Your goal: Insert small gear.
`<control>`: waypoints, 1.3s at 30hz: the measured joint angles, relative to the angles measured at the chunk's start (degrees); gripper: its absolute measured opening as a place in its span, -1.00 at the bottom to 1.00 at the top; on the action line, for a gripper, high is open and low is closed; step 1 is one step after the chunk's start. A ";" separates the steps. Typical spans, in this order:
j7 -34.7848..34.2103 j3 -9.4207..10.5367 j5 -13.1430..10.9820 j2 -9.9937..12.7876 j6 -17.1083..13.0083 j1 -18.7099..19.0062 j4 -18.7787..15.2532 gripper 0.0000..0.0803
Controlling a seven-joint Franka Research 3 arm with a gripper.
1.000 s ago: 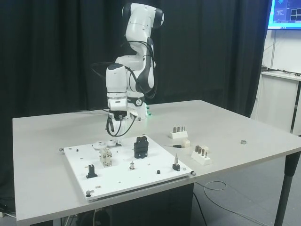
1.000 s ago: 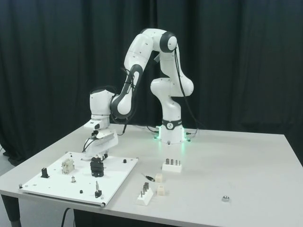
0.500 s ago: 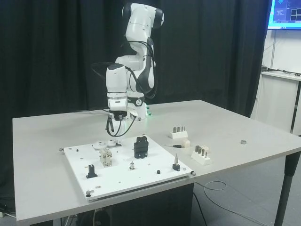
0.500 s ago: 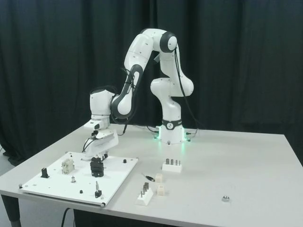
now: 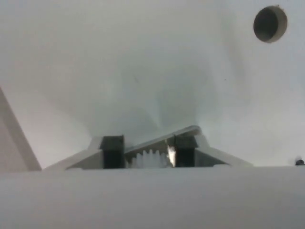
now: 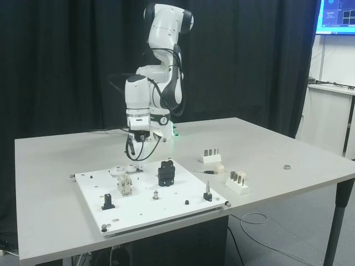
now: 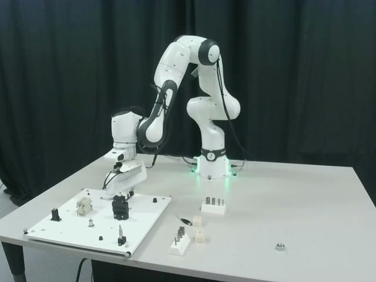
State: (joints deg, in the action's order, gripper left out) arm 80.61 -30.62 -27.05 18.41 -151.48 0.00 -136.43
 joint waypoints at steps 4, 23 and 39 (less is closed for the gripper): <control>0.01 0.00 0.24 0.01 0.28 0.00 -0.04 -0.52; -0.25 -0.51 2.92 -1.46 0.35 0.92 -0.01 0.94; -3.16 -0.86 6.52 -6.32 0.23 1.80 0.69 0.99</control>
